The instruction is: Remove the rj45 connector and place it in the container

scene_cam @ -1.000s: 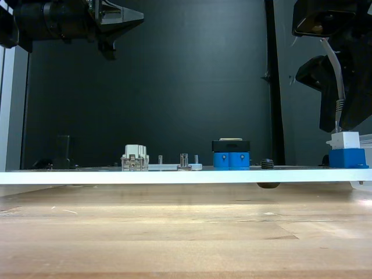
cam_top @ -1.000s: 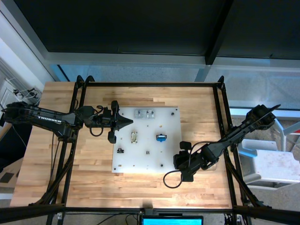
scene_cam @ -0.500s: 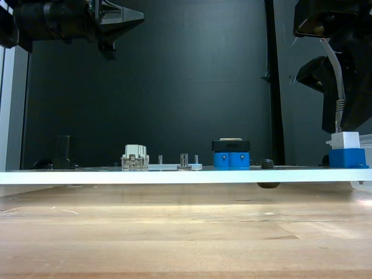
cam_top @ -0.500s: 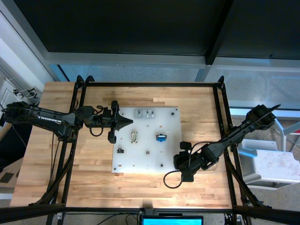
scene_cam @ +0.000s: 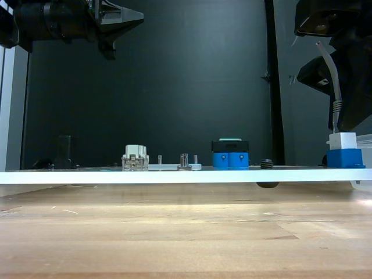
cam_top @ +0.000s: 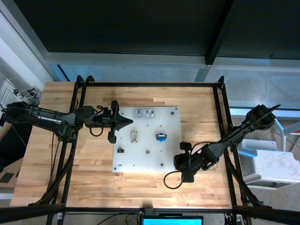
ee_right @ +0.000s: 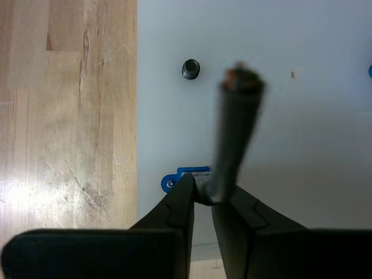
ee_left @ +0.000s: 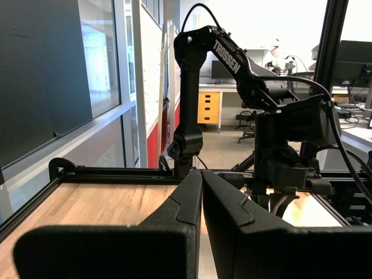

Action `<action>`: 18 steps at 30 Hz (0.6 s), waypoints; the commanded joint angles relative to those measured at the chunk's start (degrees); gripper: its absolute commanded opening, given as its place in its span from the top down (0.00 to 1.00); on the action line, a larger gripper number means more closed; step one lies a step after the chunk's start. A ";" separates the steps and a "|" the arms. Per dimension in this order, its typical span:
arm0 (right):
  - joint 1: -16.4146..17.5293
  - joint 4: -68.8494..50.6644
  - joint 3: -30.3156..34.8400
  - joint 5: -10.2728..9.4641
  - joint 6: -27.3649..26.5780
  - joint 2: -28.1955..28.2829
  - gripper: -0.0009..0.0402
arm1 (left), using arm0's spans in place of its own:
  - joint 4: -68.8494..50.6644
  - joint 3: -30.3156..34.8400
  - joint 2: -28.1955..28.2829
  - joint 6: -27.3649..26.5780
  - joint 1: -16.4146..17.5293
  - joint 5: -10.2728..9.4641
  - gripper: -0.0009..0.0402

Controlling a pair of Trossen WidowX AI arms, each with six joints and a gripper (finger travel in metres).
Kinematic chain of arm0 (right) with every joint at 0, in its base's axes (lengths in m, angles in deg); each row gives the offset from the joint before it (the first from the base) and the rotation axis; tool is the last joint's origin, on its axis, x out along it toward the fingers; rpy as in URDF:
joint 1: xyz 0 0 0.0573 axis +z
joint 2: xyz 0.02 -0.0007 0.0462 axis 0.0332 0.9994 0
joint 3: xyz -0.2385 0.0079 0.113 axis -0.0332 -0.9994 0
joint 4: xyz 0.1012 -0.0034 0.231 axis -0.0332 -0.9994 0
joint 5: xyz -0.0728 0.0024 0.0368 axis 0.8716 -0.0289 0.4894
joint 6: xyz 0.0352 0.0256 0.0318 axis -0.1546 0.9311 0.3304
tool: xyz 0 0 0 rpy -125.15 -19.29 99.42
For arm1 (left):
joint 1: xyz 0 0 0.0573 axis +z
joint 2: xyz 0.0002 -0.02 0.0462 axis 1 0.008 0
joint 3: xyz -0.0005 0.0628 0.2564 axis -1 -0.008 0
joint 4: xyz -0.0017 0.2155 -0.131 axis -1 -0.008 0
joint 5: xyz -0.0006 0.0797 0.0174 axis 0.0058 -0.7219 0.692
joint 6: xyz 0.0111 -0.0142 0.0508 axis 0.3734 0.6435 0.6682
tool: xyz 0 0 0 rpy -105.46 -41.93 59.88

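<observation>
Right gripper (ee_right: 200,189) clamps the rj45 connector (scene_cam: 342,141) at the board's (cam_top: 140,161) corner; if I pull askew, it may slip. Left gripper (cam_top: 125,122) hangs shut over the left edge.

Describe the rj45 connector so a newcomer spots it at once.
On the white board, go to the near right corner, under the right tool; the left tool hangs shut over the far left edge. The rj45 connector, gripped there, is the small pale-and-blue piece with a grey stub rising from it, unlike the wider blue block mid-board.
</observation>
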 commanded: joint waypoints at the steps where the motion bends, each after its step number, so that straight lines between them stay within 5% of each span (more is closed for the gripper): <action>1: 0.00 0.31 0.02 0.26 0.04 0.00 0.97 | 0.02 0.00 0.02 0.00 0.02 0.00 0.98; 18: 0.02 0.92 0.02 0.26 0.02 -0.07 0.98 | 0.02 0.00 0.00 0.00 0.02 0.00 0.98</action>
